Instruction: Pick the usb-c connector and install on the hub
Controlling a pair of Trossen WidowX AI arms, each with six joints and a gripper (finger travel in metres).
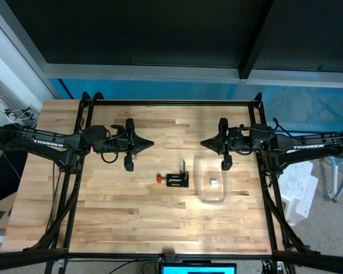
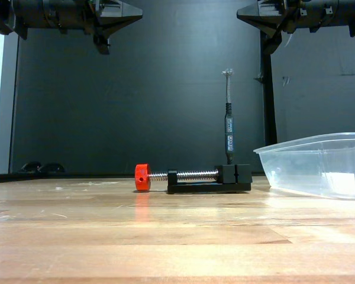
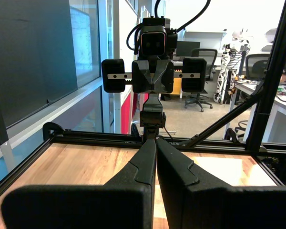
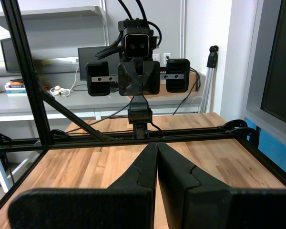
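Hub (image 1: 177, 180) lies on the desk (image 1: 131, 228) at mid-frame, its red knob (image 1: 159, 178) pointing left and its thin rod (image 2: 229, 127) upright. Just right of it, a clear tray (image 1: 211, 197) holds a tiny piece (image 1: 214, 182), too small to identify. Farther back, the left hand (image 1: 151, 143) and right hand (image 1: 203, 142) hang above the desk facing each other, each with its fingers pressed together.

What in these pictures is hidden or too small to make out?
- usb-c connector: not found in any view; the high view shows a tiny pale piece in the clear tray, too small to identify.
- Tray contents: low view, blurred by its wall.
- hub: socket too small, high view.
- left hand and right hand, shut, hang above the table facing each other; low view's top edge cuts them.
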